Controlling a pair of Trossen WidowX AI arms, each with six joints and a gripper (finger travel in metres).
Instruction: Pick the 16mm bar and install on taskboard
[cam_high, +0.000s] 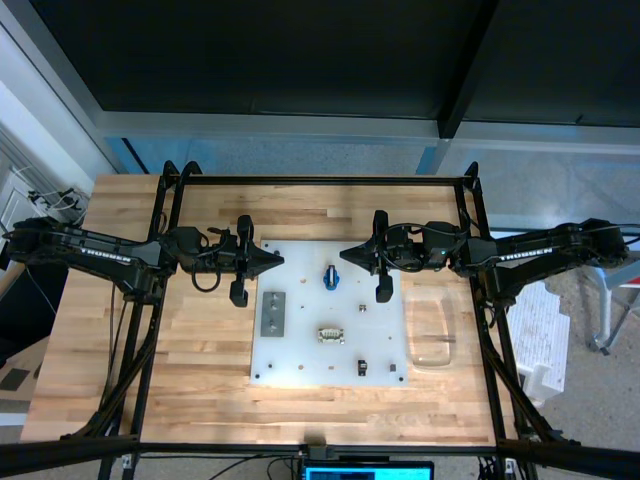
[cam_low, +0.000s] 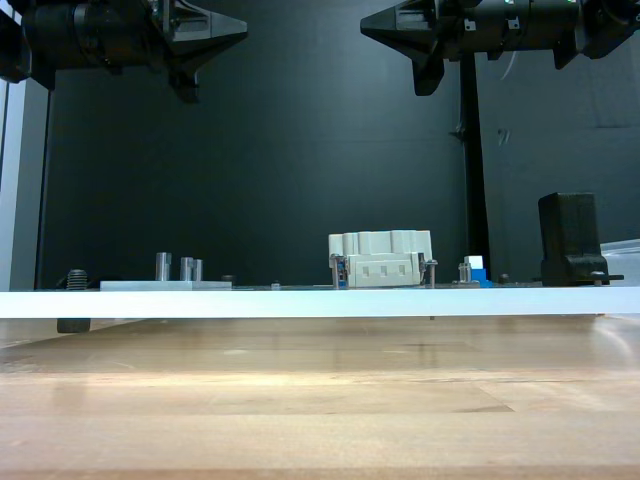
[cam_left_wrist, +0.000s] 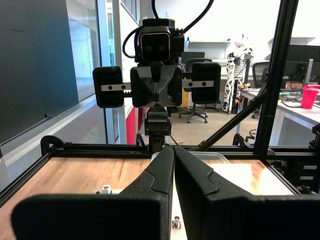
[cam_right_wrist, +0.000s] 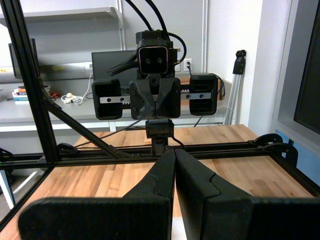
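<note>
16mm bar (cam_low: 163, 266) is hard to pick out. It may be the little grey peg standing on the grey block (cam_high: 272, 313), near the left edge of the taskboard (cam_high: 300, 350). The taskboard lies flat in the middle of the desk (cam_high: 130, 350). The left gripper (cam_high: 276, 262) hangs high over the taskboard's far left corner, jaws pressed together and holding nothing. The right gripper (cam_high: 347, 255) hangs high over the far edge, by the blue knob (cam_high: 330, 277), also closed and empty.
</note>
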